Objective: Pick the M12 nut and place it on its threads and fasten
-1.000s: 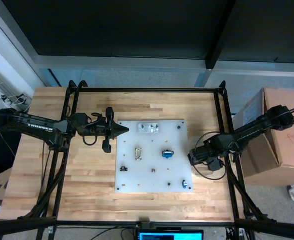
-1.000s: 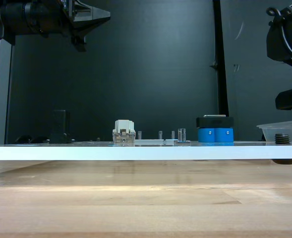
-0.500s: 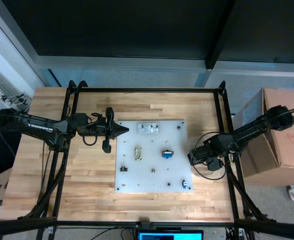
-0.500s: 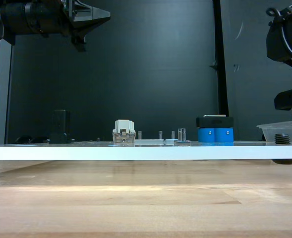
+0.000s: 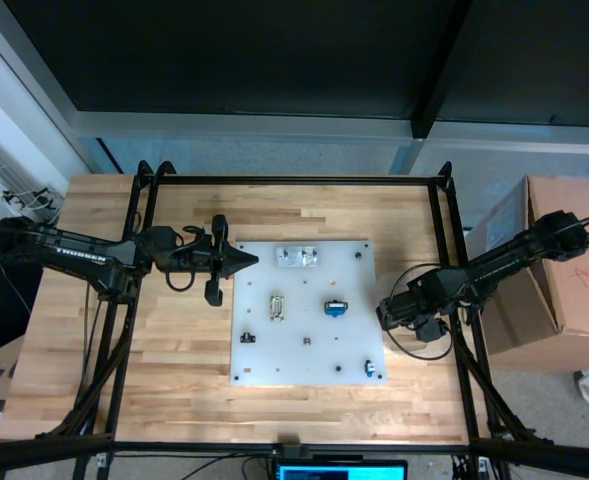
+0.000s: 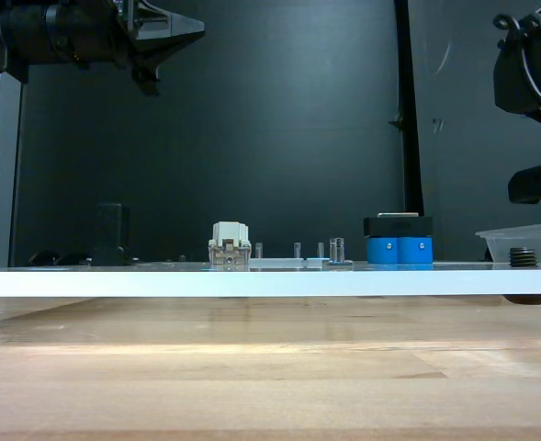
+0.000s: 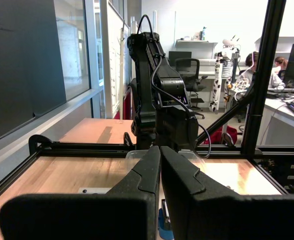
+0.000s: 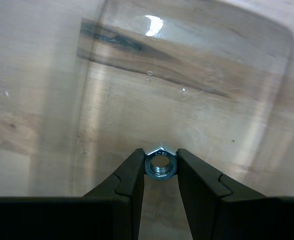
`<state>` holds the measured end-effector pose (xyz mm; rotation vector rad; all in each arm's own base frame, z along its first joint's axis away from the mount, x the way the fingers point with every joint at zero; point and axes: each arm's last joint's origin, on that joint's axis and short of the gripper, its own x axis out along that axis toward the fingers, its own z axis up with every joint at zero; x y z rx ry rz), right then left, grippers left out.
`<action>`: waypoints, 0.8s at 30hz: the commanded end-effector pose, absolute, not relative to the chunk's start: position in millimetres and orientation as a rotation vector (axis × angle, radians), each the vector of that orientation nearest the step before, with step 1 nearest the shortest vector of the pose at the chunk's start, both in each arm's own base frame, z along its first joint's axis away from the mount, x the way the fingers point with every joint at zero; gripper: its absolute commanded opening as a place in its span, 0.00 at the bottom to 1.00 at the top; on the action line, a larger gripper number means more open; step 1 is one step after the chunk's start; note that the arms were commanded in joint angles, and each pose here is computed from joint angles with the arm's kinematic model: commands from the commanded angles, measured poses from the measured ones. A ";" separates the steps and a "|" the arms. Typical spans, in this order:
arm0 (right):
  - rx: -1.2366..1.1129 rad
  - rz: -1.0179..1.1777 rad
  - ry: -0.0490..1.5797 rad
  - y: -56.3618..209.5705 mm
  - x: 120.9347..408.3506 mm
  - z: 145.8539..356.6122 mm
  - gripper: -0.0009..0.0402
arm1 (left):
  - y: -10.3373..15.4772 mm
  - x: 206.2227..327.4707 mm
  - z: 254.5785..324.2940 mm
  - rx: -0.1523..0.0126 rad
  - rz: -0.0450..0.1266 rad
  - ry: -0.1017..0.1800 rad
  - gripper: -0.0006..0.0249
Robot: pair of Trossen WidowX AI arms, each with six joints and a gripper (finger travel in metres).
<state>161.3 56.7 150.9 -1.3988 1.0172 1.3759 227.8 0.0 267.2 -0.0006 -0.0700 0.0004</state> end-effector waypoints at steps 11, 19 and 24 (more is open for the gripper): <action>-1.299 1.303 1.104 63.8 178.0 213.0 0.17 | 0.0 227.8 267.3 -0.001 0.000 -0.070 0.02; -1.297 1.336 1.066 82.2 210.8 228.2 0.16 | 0.0 227.8 267.3 -0.001 0.000 -0.070 0.02; -1.308 1.339 1.050 97.6 242.2 234.4 0.16 | 0.0 227.8 267.3 0.000 0.000 -0.070 0.03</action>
